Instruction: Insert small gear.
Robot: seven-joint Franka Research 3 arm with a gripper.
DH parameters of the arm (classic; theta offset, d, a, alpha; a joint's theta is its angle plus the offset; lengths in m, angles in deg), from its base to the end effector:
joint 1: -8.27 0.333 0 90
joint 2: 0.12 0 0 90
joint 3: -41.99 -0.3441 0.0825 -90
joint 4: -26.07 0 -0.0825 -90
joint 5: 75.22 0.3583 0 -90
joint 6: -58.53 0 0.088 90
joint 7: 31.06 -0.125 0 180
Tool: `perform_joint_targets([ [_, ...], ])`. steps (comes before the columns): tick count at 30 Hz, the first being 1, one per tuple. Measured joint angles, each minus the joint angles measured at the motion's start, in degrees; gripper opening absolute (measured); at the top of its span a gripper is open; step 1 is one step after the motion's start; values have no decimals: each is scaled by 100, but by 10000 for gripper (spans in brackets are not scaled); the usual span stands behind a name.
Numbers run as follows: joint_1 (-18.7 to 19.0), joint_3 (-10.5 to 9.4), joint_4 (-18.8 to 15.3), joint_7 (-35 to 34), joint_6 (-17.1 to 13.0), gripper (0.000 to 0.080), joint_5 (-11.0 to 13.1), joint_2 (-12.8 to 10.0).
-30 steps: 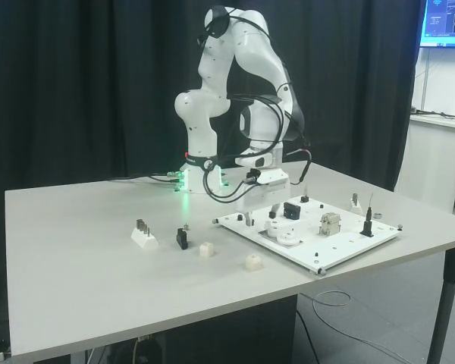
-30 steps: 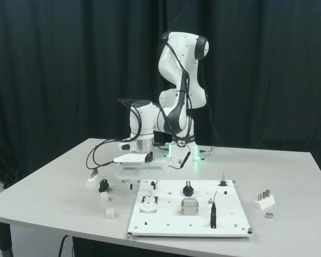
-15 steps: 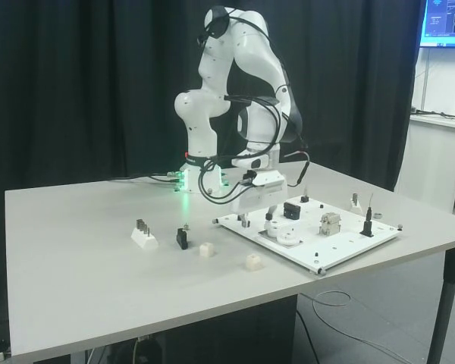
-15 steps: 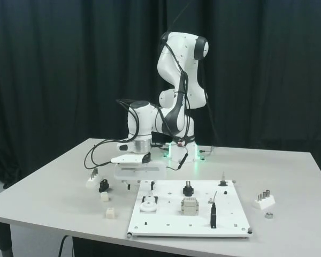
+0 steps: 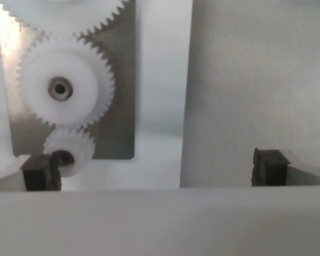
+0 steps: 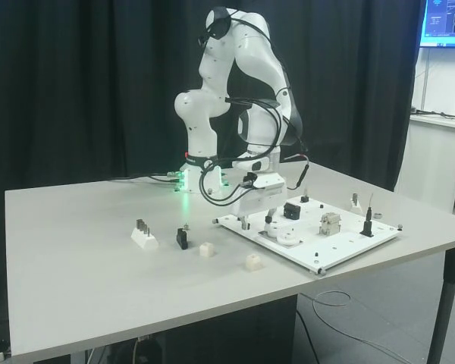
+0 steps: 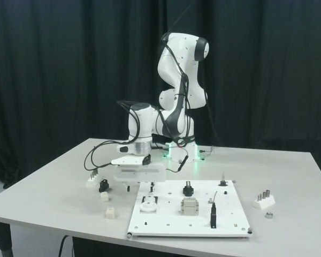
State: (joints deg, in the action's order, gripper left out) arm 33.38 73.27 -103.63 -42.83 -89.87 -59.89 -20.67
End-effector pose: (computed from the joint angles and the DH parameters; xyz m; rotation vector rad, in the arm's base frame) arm 0.5326 -0.0590 0.2559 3.0033 -0.7806 0.0610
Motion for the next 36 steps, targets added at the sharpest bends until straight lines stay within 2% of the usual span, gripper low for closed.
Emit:
perform_joint_targets([
  [9,0,-25,0,93,-103,800,0,-55],
  [26,1,-68,42,197,-114,800,0,-50],
  [36,13,-79,157,138,251,800,0,103],
])
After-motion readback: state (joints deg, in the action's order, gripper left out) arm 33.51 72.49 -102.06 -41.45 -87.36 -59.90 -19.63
